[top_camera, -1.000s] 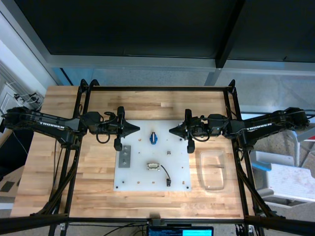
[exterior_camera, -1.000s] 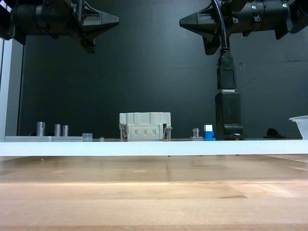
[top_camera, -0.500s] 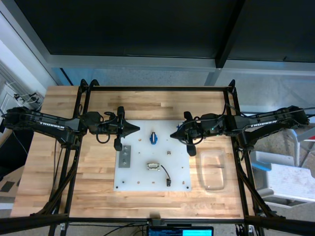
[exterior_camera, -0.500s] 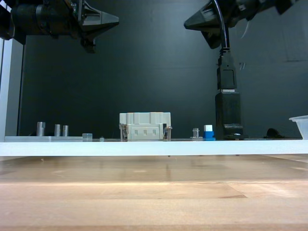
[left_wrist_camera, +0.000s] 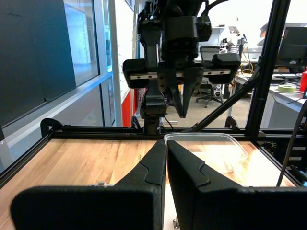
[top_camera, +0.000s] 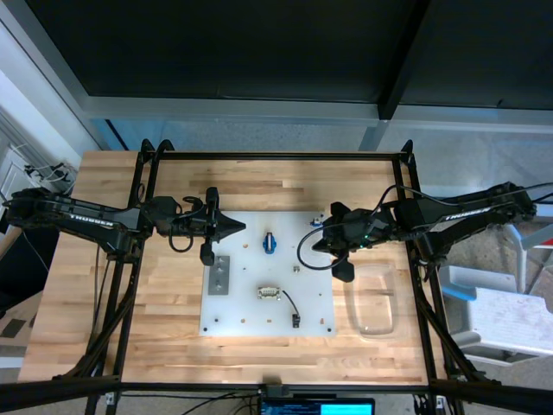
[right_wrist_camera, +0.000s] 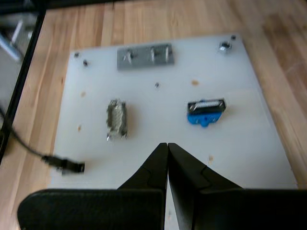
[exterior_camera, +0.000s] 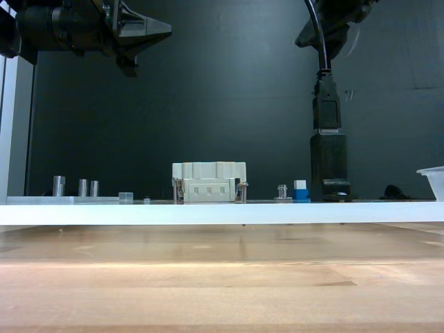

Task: Remove the USB connector from the USB hub and place in the container

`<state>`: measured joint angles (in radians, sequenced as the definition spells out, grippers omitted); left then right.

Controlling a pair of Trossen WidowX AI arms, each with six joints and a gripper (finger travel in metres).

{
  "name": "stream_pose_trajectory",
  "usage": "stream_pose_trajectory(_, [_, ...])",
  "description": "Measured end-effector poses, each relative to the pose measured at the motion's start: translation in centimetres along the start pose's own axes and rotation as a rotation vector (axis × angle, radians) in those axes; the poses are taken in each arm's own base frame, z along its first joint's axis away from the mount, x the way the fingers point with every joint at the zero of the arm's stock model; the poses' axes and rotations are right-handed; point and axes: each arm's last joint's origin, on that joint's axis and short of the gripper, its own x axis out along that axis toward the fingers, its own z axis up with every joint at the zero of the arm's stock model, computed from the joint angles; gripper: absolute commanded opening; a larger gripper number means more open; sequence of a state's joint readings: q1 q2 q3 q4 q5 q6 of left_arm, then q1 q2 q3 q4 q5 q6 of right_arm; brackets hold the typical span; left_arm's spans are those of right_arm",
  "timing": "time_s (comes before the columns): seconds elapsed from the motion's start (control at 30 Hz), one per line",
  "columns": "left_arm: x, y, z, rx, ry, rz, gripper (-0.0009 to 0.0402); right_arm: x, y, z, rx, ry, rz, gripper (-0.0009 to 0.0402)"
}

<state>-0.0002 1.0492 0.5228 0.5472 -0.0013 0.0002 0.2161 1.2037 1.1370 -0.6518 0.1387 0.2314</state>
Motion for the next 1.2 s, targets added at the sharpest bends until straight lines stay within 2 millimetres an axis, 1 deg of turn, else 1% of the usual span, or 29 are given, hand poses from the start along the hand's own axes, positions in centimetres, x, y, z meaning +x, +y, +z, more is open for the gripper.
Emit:
stream_pose_trajectory(0.1, [0.0, 0.0, 0.0, 0.0, 0.0, 0.0, 0.0001, -0.3, 0.9, 0.1, -0.018, 0.072, 0.008, 0.0])
stream_pose_trajectory(0.3, [0.0, 0.0, 0.0, 0.0, 0.0, 0.0, 0.0001, -0.6, 2.7, -0.2, -0.016, 0.135, -0.009, 0.0007])
stream_pose_trajectory(0.37, [0.0, 0.0, 0.0, 0.0, 0.0, 0.0, 0.0001, -0.4, 3.5, -0.4, -0.028, 0.157, -0.001, 0.0021])
stream_pose_trajectory(0.57, [0.0, 0.0, 0.0, 0.0, 0.0, 0.0, 0.0001, 0.5, 5.5, -0.8, -0.038, 0.186, 0.012, 0.0092])
stream_pose_trajectory(0.67, [0.0, 0.0, 0.0, 0.0, 0.0, 0.0, 0.0001, 1.0, 6.4, -0.9, -0.034, 0.203, 0.019, 0.0118])
stream_pose_trajectory(0.77, [0.0, 0.0, 0.0, 0.0, 0.0, 0.0, 0.0001, 1.7, 7.2, -0.8, -0.035, 0.215, 0.015, 0.0126])
stream_pose_trajectory(1.0, [0.0, 0.0, 0.0, 0.0, 0.0, 0.0, 0.0001, 2.9, 9.4, -0.3, -0.049, 0.243, 0.012, 0.013])
stream_pose_trajectory(1.2, [0.0, 0.0, 0.0, 0.0, 0.0, 0.0, 0.0001, 3.7, 11.6, -0.3, -0.082, 0.263, 0.042, 0.0166])
